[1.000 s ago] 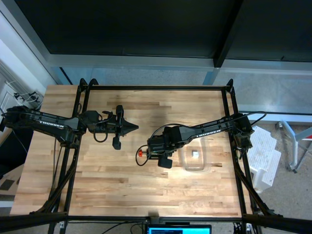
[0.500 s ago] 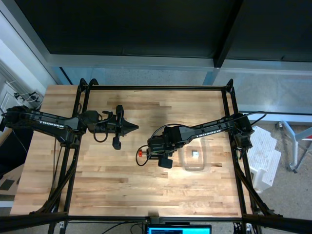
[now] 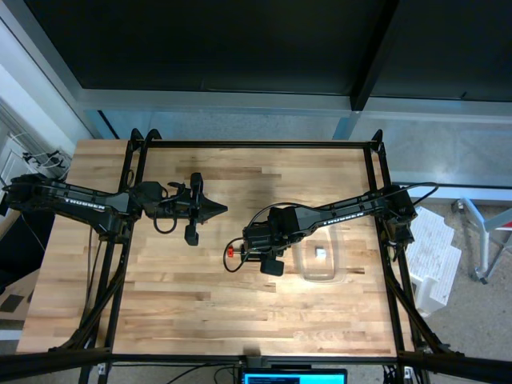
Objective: Pick the USB-C connector and install on taskboard
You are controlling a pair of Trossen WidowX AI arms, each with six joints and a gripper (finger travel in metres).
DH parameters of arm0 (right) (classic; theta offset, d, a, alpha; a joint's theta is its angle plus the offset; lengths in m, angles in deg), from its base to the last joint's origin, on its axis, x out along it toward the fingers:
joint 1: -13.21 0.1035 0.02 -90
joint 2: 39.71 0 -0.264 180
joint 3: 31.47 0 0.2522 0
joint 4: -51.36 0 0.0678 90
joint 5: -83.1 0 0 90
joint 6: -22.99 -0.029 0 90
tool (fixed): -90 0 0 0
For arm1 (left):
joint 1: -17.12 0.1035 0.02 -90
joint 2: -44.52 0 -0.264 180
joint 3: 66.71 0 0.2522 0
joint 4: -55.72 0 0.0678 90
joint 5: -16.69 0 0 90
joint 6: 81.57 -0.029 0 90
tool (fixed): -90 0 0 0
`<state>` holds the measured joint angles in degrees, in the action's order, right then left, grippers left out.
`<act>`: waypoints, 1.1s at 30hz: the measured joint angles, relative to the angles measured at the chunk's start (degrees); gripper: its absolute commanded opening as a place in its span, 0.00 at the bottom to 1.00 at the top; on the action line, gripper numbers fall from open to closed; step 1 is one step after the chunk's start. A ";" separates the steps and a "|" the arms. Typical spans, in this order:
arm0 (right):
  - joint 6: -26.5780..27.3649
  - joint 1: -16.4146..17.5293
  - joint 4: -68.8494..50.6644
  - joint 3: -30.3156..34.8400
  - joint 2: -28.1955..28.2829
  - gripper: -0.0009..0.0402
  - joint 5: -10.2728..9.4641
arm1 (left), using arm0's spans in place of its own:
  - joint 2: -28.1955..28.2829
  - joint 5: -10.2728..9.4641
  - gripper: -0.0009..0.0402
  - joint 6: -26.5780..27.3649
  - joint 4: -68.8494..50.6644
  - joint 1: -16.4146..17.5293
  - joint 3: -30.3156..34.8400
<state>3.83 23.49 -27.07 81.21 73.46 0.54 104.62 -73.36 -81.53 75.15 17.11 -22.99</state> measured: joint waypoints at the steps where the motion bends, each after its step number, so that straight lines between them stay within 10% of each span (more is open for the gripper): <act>1: 0.00 0.00 0.02 -0.02 0.00 0.02 0.00 | 0.00 0.00 0.02 0.00 0.02 0.00 0.00; 33: 1.29 0.00 3.65 -2.99 -0.33 0.02 -0.94 | 0.00 0.00 0.02 0.02 0.00 0.00 -0.02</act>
<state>5.12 23.49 -23.42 78.21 73.13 -0.40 104.62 -73.36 -81.51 75.15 17.11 -23.01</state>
